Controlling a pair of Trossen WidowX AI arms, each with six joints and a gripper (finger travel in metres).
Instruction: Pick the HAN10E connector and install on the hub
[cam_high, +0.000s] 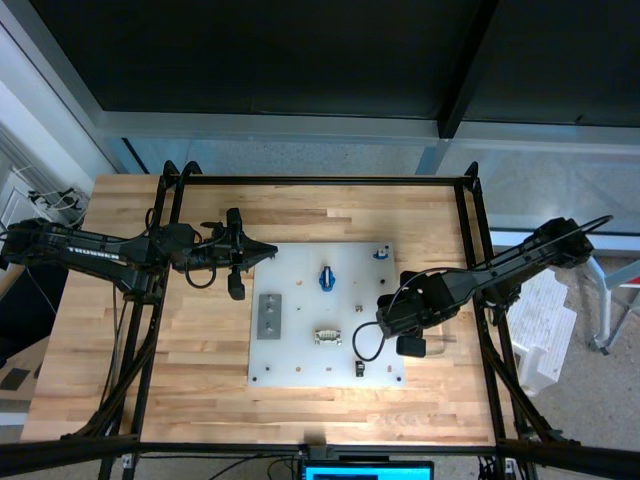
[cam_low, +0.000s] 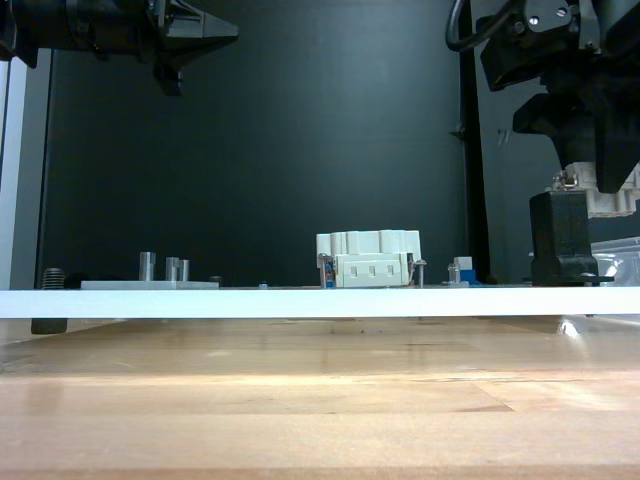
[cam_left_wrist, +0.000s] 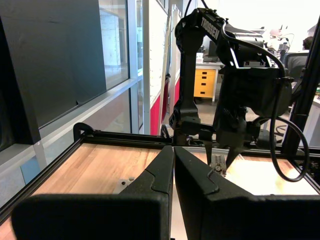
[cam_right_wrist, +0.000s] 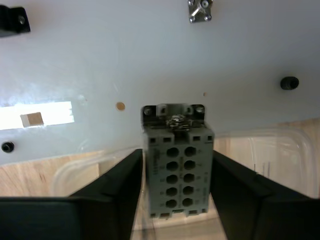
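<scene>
The HAN10E connector (cam_right_wrist: 177, 167), a grey block with two rows of pin holes, hangs clamped between my right gripper's (cam_right_wrist: 176, 200) fingers. It is above the right edge of the white board (cam_high: 300, 355), lifted off the surface, and also shows in the low view (cam_low: 612, 204). The hub (cam_high: 327, 337), a beige eared socket, stands near the board's middle (cam_low: 368, 260), left of my right gripper (cam_high: 392, 322). My left gripper (cam_high: 262, 252) hovers shut over the table by the board's far left corner, holding nothing (cam_left_wrist: 174, 165).
On the board stand a grey three-hole block (cam_high: 270, 315), a blue part (cam_high: 327, 278) and a small black part (cam_high: 359, 368). A clear plastic tray (cam_right_wrist: 280, 150) lies at the board's right edge under my right gripper. A black frame rings the table.
</scene>
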